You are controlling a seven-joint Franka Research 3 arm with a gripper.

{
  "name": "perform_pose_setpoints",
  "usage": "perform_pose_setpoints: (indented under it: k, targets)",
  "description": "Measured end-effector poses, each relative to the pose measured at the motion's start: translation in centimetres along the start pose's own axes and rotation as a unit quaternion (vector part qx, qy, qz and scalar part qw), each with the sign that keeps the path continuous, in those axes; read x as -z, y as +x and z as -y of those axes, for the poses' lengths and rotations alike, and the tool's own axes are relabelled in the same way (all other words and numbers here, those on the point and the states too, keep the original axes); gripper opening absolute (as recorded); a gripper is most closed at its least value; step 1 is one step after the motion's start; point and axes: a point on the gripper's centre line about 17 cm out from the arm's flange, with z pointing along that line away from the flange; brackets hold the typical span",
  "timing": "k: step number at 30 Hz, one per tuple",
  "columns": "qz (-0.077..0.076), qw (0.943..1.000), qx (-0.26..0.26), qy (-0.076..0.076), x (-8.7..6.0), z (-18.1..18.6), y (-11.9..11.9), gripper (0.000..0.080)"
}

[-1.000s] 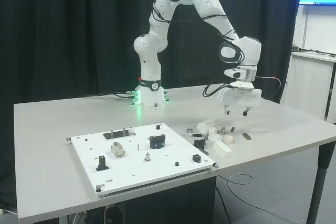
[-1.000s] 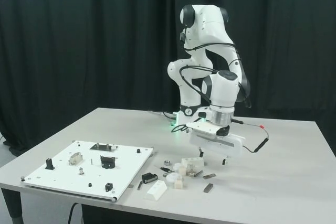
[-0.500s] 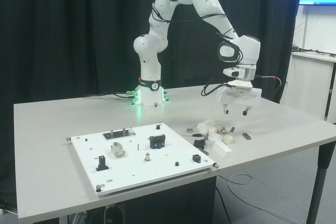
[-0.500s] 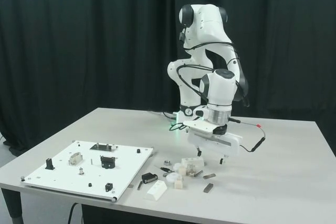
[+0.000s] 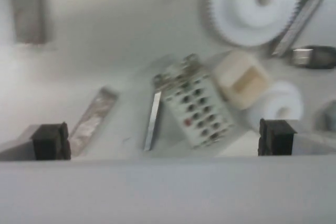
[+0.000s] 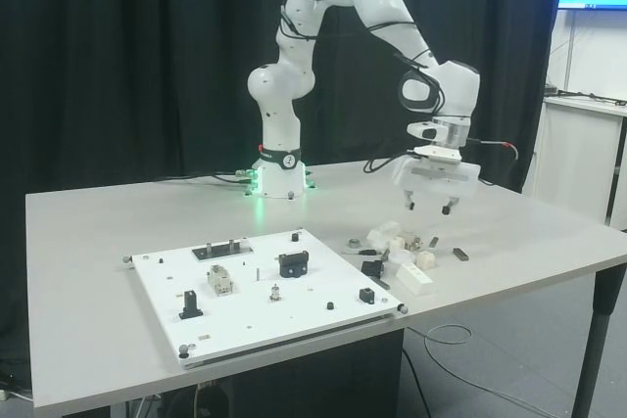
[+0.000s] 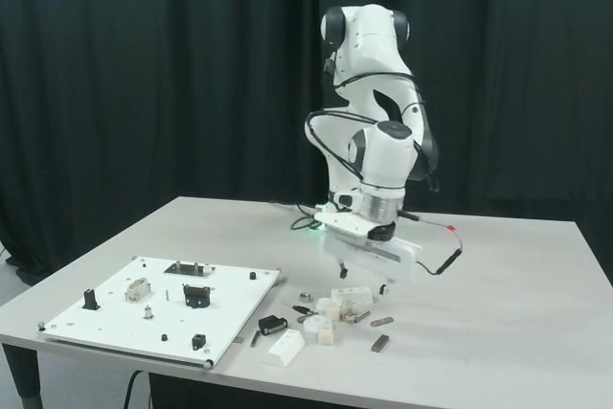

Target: Remove small gear.

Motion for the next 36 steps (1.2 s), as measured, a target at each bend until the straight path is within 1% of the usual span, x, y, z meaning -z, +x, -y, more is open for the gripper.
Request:
perform_pose_setpoints:
  k: [8, 15, 24, 31, 36]
  targets:
    - [0.012, 0.9994, -0.03, -0.011, 0.6, -3.7, 0.9, 0.08]
    - [0.023, 0.9981, -0.054, -0.021, 1.5, -7.3, 1.6, 0.08]
    - [0.038, 0.9947, -0.093, -0.025, 2.9, -11.9, 2.2, 0.08]
    - [0.04, 0.9914, -0.12, -0.03, 3.9, -16.1, 2.7, 0.08]
    - [0.038, 0.9886, -0.142, -0.033, 4.3, -19.6, 2.8, 0.08]
